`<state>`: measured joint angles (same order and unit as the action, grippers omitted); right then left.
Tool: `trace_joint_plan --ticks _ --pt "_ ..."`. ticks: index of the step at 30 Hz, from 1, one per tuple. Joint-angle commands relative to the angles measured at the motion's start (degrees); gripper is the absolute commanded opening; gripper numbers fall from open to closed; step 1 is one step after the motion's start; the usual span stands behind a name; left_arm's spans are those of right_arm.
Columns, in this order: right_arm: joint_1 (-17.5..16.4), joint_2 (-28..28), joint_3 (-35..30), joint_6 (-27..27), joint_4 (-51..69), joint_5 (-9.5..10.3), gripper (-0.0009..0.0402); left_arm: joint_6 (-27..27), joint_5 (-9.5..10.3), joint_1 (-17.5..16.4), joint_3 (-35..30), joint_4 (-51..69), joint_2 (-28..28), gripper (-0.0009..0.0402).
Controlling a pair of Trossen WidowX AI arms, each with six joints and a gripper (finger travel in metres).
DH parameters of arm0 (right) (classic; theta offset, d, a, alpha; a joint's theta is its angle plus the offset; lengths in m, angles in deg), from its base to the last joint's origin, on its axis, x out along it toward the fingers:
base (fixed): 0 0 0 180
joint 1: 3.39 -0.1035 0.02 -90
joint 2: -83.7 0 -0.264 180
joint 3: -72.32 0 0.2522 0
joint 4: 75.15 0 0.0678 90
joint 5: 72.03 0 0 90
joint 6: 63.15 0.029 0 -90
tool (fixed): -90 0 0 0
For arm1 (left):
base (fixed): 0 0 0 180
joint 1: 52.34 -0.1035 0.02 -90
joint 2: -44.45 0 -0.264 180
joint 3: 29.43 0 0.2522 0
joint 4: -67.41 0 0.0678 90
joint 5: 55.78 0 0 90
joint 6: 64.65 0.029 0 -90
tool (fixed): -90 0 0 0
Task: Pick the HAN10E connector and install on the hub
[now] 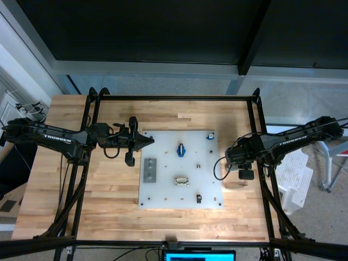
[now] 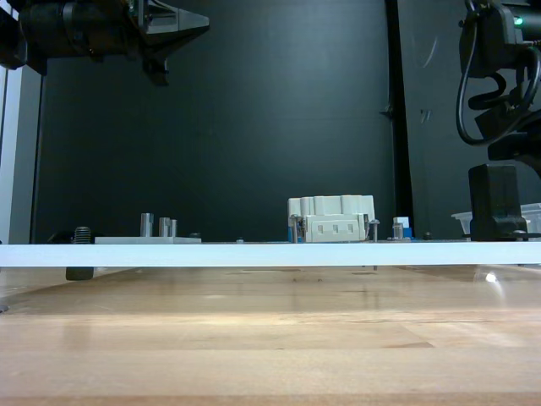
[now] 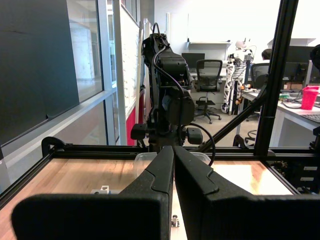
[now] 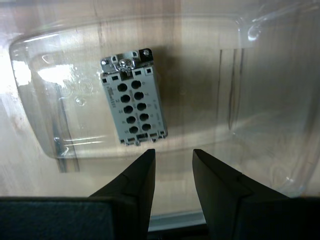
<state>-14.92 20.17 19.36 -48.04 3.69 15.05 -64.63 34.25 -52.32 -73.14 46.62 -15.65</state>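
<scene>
Grey HAN10E connector [image 4: 133, 103] below right gripper [image 4: 173, 152]

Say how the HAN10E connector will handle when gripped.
The moulded HAN10E connector looks rigid, probably light. Lying flat, it shouldn't roll but may skid on the glossy tray. The right gripper hovers open above it; left gripper, shut, hangs over the board.

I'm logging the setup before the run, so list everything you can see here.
connector: one, pale grey, in the tray
tray: one, clear, right of the board
hub: one, beige, on the board
block: one, grey, board's left side
fitting: one, blue, beyond the hub
board: one, white, table centre
table: one, wooden, under everything
left gripper: one, black, shut, raised over board's left edge
right gripper: one, black, open, over the tray
</scene>
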Motion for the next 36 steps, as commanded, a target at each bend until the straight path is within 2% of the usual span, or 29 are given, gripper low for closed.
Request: trace_joint_plan --ticks 1,12,18,25,27,29,36 --pt "0.0 0.0 0.2 1.0 -0.2 0.44 0.0112 0.0 0.0 0.0 0.0 0.0 0.0 0.0" --pt "-0.2 0.0 0.7 1.1 -1.3 0.55 0.014 0.0 0.0 0.0 0.0 0.0 0.0 0.0" --pt "-0.3 0.0 0.9 1.1 -1.8 1.42 0.0152 0.0 0.0 0.0 0.0 0.0 0.0 0.0" --pt "-0.5 0.0 1.0 1.1 -2.1 1.55 0.016 0.0 0.0 0.0 0.0 0.0 0.0 0.0" --pt "-0.5 0.0 1.0 1.1 -2.3 2.29 0.0159 0.0 0.0 0.0 0.0 0.0 0.0 0.0" --pt "-0.7 0.0 1.2 1.1 -2.9 4.09 0.0158 0.0 0.0 0.0 0.0 0.0 0.0 0.0" --pt "-3.0 -1.3 1.3 1.4 -3.3 4.0 0.0166 0.0 0.0 0.0 0.0 0.0 0.0 0.0"
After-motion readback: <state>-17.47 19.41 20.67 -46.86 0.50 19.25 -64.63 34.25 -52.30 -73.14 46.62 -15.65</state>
